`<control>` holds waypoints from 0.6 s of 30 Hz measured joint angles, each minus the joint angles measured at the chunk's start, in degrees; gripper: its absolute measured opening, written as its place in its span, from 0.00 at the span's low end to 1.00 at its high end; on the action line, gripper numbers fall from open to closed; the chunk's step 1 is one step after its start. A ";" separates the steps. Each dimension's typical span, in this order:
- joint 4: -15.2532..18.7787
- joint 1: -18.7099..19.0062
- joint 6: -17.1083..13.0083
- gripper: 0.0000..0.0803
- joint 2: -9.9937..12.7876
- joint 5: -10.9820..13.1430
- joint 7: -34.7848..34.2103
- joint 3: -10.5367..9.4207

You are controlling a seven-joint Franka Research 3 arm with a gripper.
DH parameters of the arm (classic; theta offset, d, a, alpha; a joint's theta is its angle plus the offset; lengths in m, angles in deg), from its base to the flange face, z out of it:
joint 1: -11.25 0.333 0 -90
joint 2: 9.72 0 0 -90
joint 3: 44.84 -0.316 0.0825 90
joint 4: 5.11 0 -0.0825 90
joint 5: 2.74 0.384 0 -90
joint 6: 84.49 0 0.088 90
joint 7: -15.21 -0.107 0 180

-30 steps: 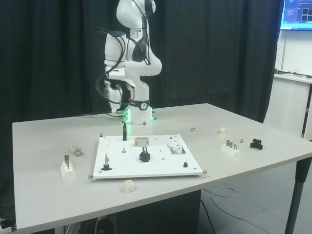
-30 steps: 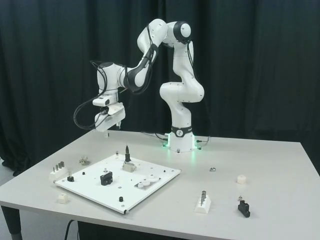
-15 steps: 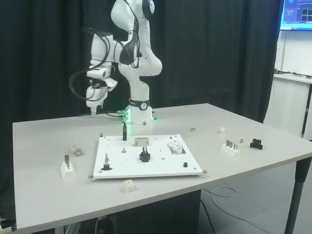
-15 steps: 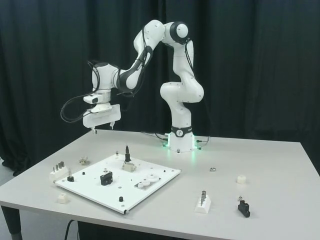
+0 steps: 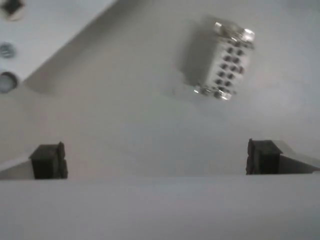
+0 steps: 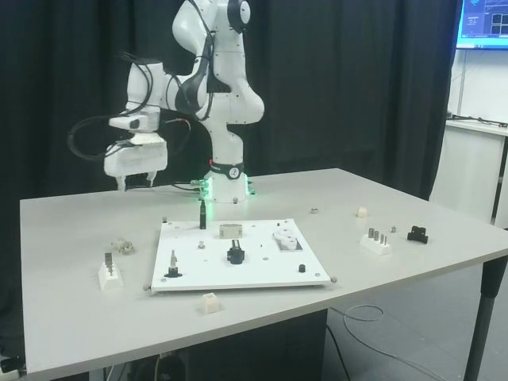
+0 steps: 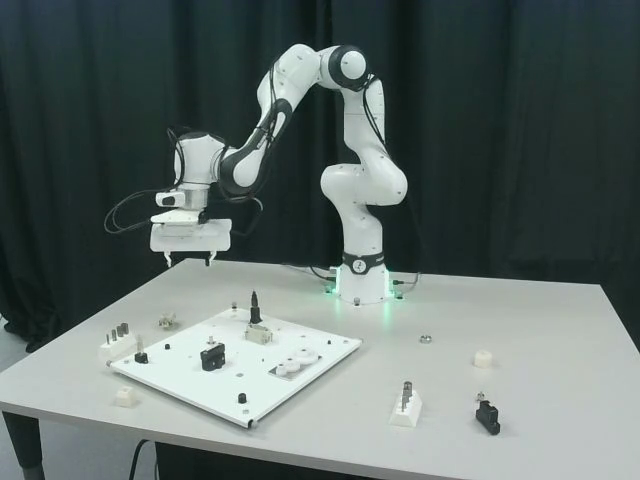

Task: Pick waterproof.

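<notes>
From the wrist view, my gripper (image 5: 155,160) was spread wide with nothing between the black pads (image 5: 49,161), and the waterproof connector (image 5: 224,62) lay on the grey worktop (image 5: 125,115) well off my centre line, skewed against the line between my fingers. A corner of the white board (image 5: 30,35) showed at the edge. My worry was plain: had I descended from there, I would have closed on bare worktop, or one finger would have landed on the connector and knocked it aside. Its skew also meant I might pinch it corner to corner and let it twist out.

In the first room view, my gripper (image 6: 135,163) hung high above the far side of the worktop (image 6: 63,317), while the connector (image 6: 121,245) sat low on the worktop just beside the board (image 6: 262,266) and near a white block with pins (image 6: 109,274). A careless approach could have clipped that block or the board's edge.

In the second room view, my gripper (image 7: 190,240) was again well above the connector (image 7: 166,322), which looked small and light. I judged that a hard, fast descent could jam my fingertips into the worktop.
</notes>
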State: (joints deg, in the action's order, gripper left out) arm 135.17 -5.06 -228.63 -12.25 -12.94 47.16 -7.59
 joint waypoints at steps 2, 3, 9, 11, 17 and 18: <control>-0.40 0.00 -1.44 1.00 1.19 1.30 -0.27 0.47; -0.63 0.00 -2.06 1.00 1.77 1.95 -0.29 0.66; -2.62 -0.09 -4.61 1.00 5.95 6.28 -0.30 0.98; -3.53 -0.08 -5.04 1.00 7.53 7.55 -0.30 0.97; -6.98 -0.03 -5.07 1.00 12.69 11.39 -0.30 0.73; -7.60 -0.01 -5.05 1.00 13.64 11.99 -0.30 0.68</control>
State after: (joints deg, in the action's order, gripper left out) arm 127.56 -5.07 -233.68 1.40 -0.95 46.86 -6.91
